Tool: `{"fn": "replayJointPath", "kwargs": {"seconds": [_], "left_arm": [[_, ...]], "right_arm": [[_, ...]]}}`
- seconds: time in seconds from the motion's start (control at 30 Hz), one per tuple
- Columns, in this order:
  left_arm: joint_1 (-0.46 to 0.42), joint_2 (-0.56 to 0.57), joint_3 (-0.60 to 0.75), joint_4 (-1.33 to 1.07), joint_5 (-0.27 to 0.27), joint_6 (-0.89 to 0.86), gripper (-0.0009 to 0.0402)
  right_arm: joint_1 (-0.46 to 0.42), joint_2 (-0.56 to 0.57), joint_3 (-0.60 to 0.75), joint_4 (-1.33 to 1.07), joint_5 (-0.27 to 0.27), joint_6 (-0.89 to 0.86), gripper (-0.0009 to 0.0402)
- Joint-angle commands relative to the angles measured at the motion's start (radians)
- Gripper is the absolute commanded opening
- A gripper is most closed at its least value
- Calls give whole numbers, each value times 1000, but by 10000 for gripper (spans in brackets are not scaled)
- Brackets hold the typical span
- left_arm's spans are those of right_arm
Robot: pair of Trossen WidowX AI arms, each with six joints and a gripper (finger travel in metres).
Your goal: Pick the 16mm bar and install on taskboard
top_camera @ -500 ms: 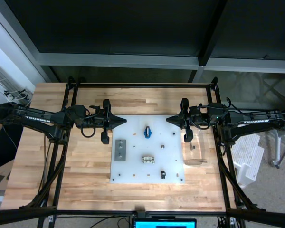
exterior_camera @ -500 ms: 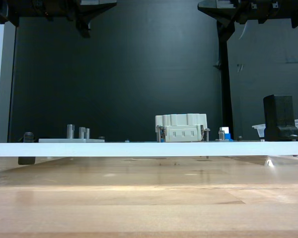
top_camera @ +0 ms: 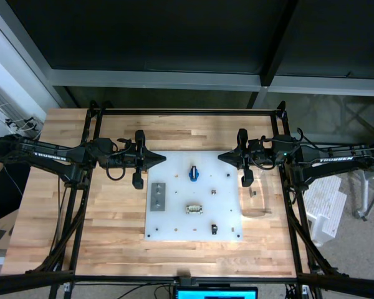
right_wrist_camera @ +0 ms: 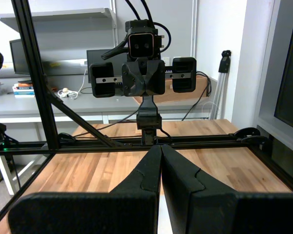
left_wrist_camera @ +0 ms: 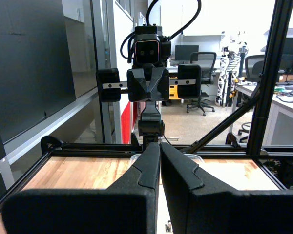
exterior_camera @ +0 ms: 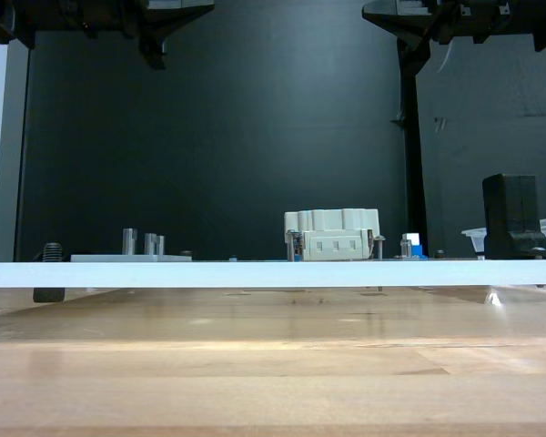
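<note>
Nearest us, the wooden table (top_camera: 112,237) carried the white taskboard (top_camera: 174,224), and close to the board's front edge stood a small black block (top_camera: 215,230). Just behind it sat the beige connector (top_camera: 194,209), with the grey plate (top_camera: 158,196) and its upright pegs off to the left. Further back was the blue knob (top_camera: 194,172). Beside the board's right edge lay a clear tray (top_camera: 262,212) with a small dark piece (top_camera: 254,193) in it. That may have been the 16mm bar, though from here I couldn't tell, and neither gripper had it. At the far part of the board the two arms faced each other, well above the surface. The left gripper (top_camera: 164,160) hung over the board's left edge with its fingers (left_wrist_camera: 149,165) pressed together on nothing. The right gripper (top_camera: 219,158) hung over the right part of the board, pointing inward, its fingers (right_wrist_camera: 151,168) likewise closed and empty.
</note>
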Motion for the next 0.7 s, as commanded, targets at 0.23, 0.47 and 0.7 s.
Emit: {"fn": "replayJointPath", "kwargs": {"seconds": [0.23, 0.47, 0.7], "left_arm": [[0, 0, 0, 0, 0, 0, 1], [0, 0, 0, 0, 0, 0, 1], [0, 0, 0, 0, 0, 0, 1]], "right_arm": [[0, 0, 6, -85, 28, 37, 0], [5, 3, 116, -441, 54, 43, 0], [9, 12, 208, -758, 54, 67, 0]]}}
